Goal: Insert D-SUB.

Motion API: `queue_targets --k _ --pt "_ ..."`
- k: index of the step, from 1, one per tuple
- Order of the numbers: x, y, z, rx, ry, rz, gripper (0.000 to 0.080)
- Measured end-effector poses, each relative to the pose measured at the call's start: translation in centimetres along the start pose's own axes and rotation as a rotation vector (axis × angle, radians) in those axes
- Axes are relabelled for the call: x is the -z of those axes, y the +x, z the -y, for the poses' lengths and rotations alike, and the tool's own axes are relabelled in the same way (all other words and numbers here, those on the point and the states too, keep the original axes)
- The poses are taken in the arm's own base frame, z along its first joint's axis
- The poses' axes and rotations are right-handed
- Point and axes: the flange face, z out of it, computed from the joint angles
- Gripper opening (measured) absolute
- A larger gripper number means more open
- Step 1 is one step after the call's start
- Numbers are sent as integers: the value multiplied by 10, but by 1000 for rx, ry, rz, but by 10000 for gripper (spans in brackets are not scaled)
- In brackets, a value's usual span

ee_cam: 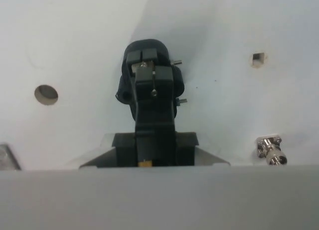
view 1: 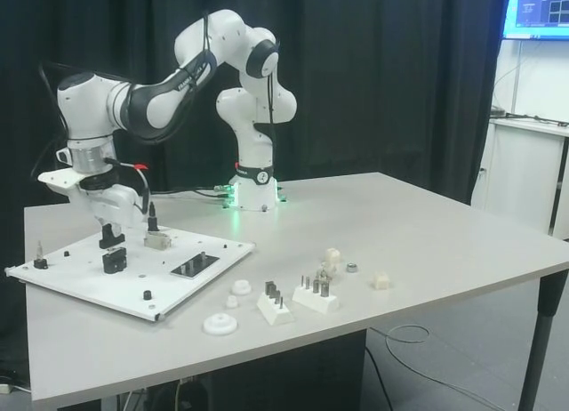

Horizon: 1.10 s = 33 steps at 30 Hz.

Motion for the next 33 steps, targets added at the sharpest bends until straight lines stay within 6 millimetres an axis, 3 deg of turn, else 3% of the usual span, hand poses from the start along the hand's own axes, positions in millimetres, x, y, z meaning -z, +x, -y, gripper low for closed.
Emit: queue_targets --k 33 --pt "-6 -1 -2 58 -10 1 154"
